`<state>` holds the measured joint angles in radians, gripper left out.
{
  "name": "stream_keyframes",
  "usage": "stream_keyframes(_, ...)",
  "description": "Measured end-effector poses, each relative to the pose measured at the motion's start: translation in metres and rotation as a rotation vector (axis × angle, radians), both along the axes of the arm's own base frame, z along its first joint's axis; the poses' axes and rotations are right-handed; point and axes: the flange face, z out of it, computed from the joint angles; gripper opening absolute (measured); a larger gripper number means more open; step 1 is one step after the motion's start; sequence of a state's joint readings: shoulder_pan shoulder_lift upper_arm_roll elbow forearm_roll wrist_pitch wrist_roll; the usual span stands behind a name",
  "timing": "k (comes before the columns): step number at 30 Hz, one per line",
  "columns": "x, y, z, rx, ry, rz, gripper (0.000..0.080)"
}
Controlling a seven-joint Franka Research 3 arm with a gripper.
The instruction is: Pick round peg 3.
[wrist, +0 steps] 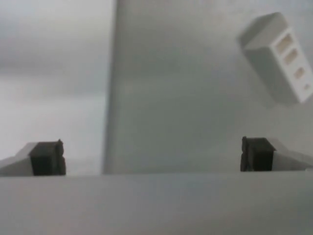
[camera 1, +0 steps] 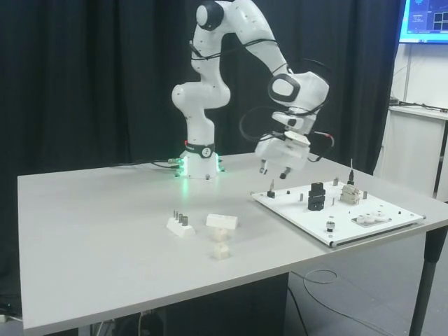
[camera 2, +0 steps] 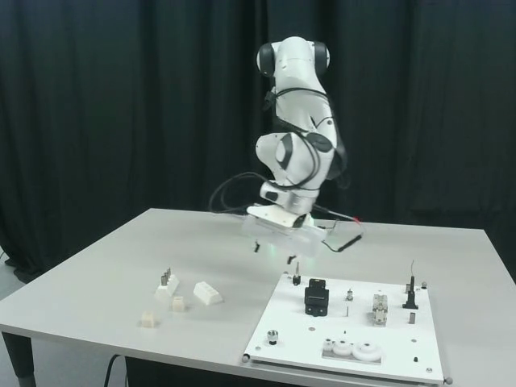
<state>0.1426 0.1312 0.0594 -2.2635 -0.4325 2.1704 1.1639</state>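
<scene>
Three small grey round pegs stand upright in a white holder (camera 1: 180, 224) (camera 2: 167, 285) on the grey table, left of the white board. Which of them is peg 3 I cannot tell. My gripper (camera 1: 274, 170) (camera 2: 275, 251) hangs in the air above the board's far left corner, well to the right of the holder and apart from it. In the wrist view my gripper (wrist: 151, 156) is open, its black fingertips (wrist: 47, 158) wide apart with nothing between them. The pegs are not in the wrist view.
A white slotted block (camera 1: 221, 221) (camera 2: 208, 293) (wrist: 279, 56) lies beside the holder, with a small block (camera 1: 221, 250) (camera 2: 148, 319) nearer the table's front. The white board (camera 1: 364, 231) (camera 2: 278, 310) carries black and grey fixtures and gears. The arm's base (camera 1: 199, 164) stands at the back.
</scene>
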Motion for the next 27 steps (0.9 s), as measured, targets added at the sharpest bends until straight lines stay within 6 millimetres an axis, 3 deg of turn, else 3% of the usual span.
stream_keyframes(27, 0.005, -0.165, 0.004, 0.038, 0.002, 0.036, 0.0800)
